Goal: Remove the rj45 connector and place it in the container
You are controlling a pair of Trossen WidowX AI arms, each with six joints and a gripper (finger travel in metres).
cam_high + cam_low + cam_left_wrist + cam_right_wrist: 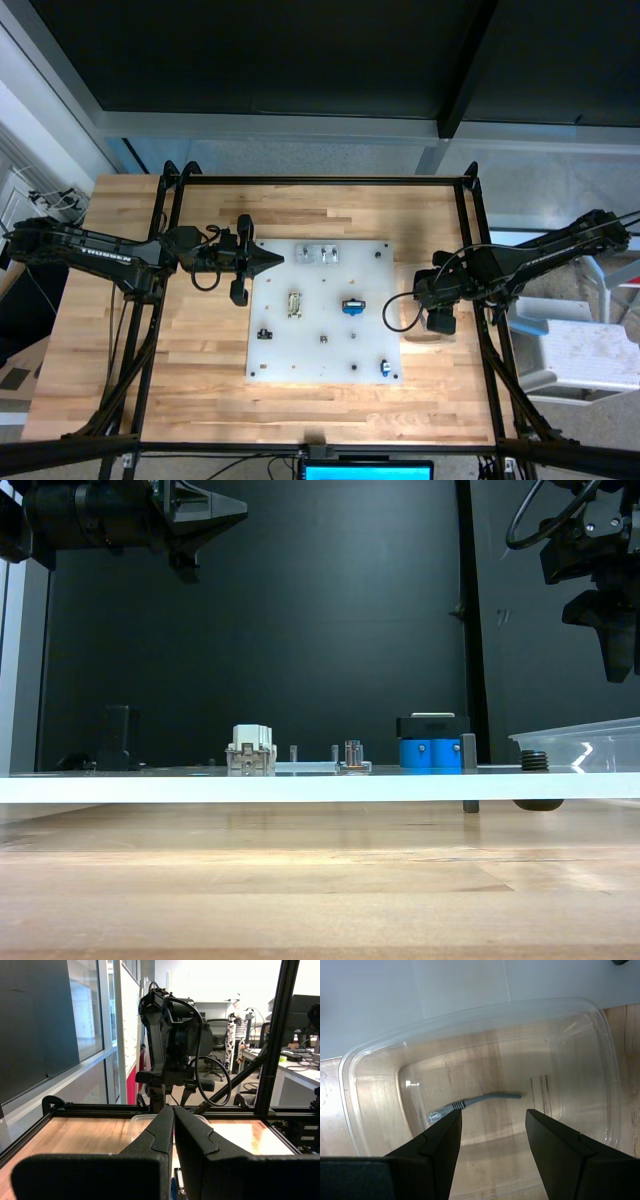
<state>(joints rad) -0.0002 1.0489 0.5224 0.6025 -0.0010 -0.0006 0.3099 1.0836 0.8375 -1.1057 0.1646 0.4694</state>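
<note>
The rj45 connector (436, 1116), a clear plug on a short grey cable, lies on the floor of the clear container (350, 1080). My right gripper (492, 1112) hangs open above the container (410, 337), nothing between its fingers, off the right edge of the white board (320, 345). In the low view it (620, 660) is well above the container's rim (590, 742). My left gripper (278, 259) is shut and empty, held high over the board's left edge, pointing right (173, 1110).
The white board carries a blue block (432, 752), a white socket (250, 752), small pegs and a metal plate at its back (320, 256). A black frame (320, 181) rings the wooden table. The right arm (170, 1035) faces the left wrist camera.
</note>
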